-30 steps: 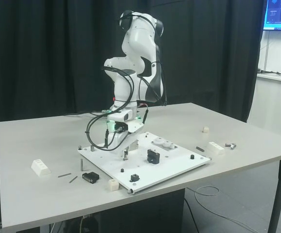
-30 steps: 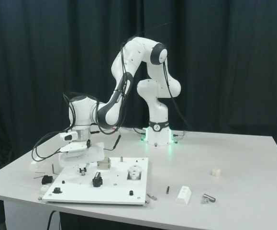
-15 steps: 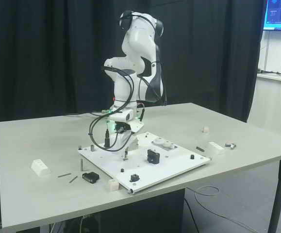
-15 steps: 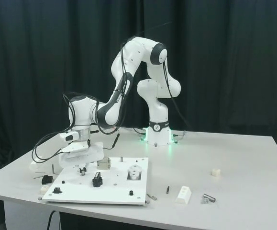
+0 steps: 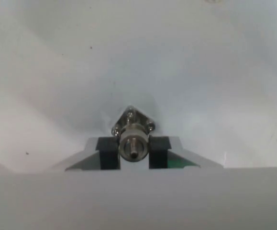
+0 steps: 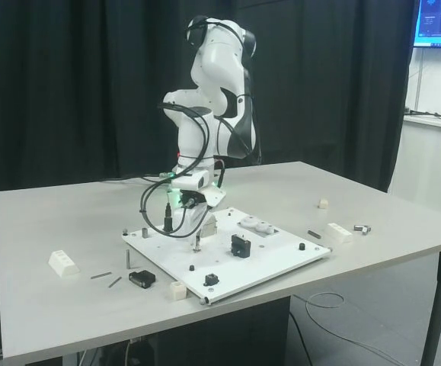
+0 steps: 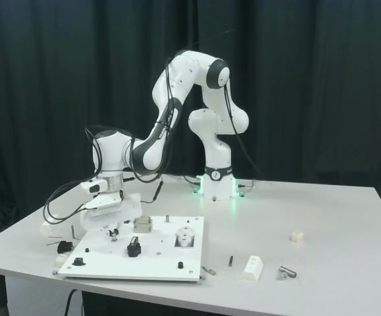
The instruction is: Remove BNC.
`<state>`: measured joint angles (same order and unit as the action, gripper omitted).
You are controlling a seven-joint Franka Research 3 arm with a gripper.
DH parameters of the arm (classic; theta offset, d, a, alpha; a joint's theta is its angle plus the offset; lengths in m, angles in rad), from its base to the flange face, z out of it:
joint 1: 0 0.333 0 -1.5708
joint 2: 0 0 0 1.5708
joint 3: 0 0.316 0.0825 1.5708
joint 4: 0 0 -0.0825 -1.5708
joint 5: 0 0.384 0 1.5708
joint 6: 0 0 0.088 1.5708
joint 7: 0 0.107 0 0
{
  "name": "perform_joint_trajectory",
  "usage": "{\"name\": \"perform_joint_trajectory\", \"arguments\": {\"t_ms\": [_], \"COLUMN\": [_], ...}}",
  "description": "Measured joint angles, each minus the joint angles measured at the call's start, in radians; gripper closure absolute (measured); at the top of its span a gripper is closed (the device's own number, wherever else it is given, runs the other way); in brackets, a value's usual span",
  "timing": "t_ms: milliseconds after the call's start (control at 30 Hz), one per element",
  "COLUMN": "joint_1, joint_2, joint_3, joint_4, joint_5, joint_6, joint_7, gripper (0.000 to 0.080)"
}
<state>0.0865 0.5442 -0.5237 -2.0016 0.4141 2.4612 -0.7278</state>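
Observation:
In the wrist view a small metal BNC connector (image 5: 133,143) sits between my gripper's (image 5: 134,153) two black pads (image 5: 108,152), which touch it on both sides. Its screwed flange (image 5: 130,117) lies just behind on the white board (image 5: 200,72). From the first room view the gripper (image 6: 197,226) hangs a little above the board's (image 6: 273,255) back left part, over a thin metal post (image 6: 196,244). In the second room view the gripper (image 7: 111,220) hovers over the board's (image 7: 157,260) left side.
On the board stand a black clip (image 6: 240,245), a white round part (image 6: 255,224) and small black knobs. Left of it lie a white block (image 6: 64,263), loose pins (image 6: 102,274), a black part (image 6: 142,278) and a white cube (image 6: 177,290). To its right lies another white block (image 6: 339,232).
The wrist and gripper have risen a little from the board over the last second. Nothing else on the table has moved.

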Motion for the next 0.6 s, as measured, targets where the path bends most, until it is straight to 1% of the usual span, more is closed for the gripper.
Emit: {"name": "perform_joint_trajectory", "arguments": {"t_ms": [333, 600], "joint_1": [0.000, 0.000], "joint_2": [-0.018, -0.021], "joint_3": [-0.012, -0.021], "joint_4": [0.027, 0.043], "joint_5": [-0.006, -0.007], "joint_6": [-0.057, -0.077], "joint_7": [0.000, 0.000], "gripper": [0.0679, 0.0679]}}
